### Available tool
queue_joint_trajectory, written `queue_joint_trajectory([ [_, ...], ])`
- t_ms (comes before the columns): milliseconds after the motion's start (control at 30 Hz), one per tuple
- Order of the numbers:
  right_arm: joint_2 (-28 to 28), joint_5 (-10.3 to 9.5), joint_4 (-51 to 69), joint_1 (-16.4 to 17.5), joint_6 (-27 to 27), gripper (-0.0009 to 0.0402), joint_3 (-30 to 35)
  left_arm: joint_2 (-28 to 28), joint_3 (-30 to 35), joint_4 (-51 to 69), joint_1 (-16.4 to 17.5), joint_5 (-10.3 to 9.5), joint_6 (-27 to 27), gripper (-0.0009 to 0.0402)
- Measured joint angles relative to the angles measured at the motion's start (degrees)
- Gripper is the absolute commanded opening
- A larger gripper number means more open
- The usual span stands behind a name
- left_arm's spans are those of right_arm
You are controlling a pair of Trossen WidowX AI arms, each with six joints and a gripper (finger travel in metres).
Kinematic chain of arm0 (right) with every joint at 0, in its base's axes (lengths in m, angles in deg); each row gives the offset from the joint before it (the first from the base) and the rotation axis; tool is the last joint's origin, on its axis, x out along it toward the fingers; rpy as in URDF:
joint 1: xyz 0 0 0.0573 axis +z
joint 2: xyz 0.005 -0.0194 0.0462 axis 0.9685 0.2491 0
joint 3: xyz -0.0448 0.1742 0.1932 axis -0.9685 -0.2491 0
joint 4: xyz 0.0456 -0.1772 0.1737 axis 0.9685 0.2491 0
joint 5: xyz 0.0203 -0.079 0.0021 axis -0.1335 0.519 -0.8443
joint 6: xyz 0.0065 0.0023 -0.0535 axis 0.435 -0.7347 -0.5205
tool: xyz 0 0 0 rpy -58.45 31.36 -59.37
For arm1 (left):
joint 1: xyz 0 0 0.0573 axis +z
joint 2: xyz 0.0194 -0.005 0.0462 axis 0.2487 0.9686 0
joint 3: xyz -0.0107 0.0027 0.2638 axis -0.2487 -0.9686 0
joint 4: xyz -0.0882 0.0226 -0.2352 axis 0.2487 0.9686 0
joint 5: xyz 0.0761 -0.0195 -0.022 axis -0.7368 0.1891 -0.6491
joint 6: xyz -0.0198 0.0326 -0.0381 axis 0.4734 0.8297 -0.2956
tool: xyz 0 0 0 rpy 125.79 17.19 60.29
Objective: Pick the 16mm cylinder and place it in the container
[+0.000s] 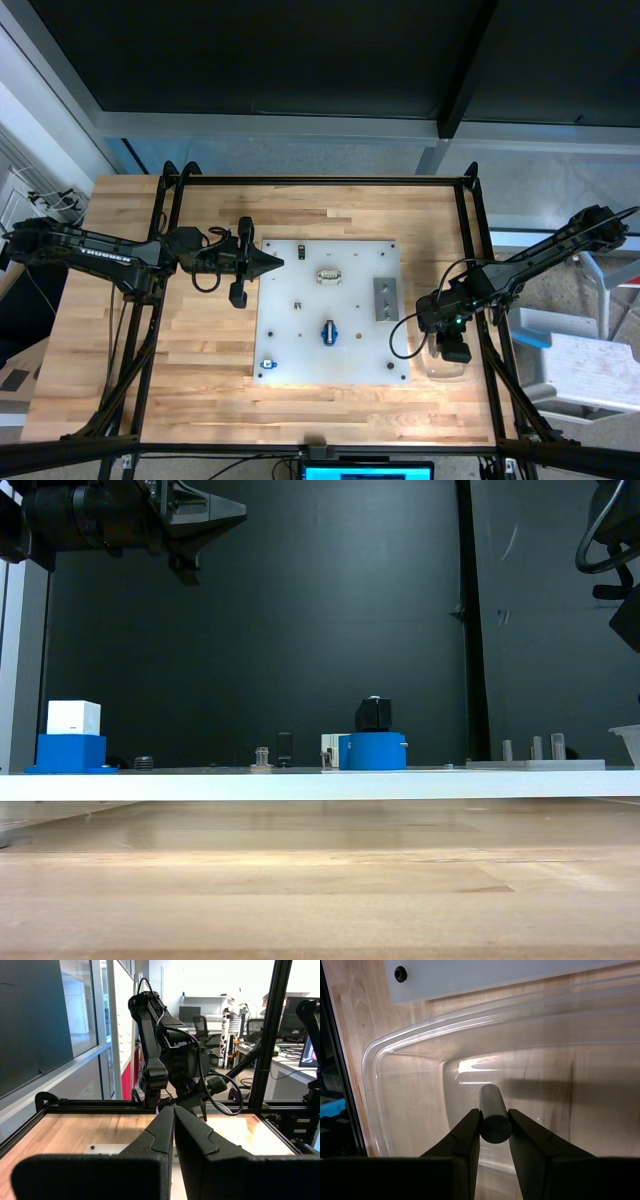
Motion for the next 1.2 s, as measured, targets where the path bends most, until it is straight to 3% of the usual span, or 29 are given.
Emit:
queue_joint_trajectory([
  [300,0.00,0.13,0.02,0.00,0.00,0.0130,0.00,0.00,-0.02,0.00,0.00,0.02,0.00,0.0000],
  [433,0.00,1.11,0.02,0.00,0.00,0.0142,0.00,0.00,0.00,0.02,0.00,0.00,0.00,0.0000],
  [900,0.00,1.64,3.85,0.04,-0.07,0.0145,2.03,0.00,0.00,0.00,0.00,0.02,-0.02,0.0000],
  [1200,0.00,6.23,14.32,0.13,-0.46,0.0145,8.85,0.00,-0.02,0.00,0.00,0.00,0.00,0.0000],
])
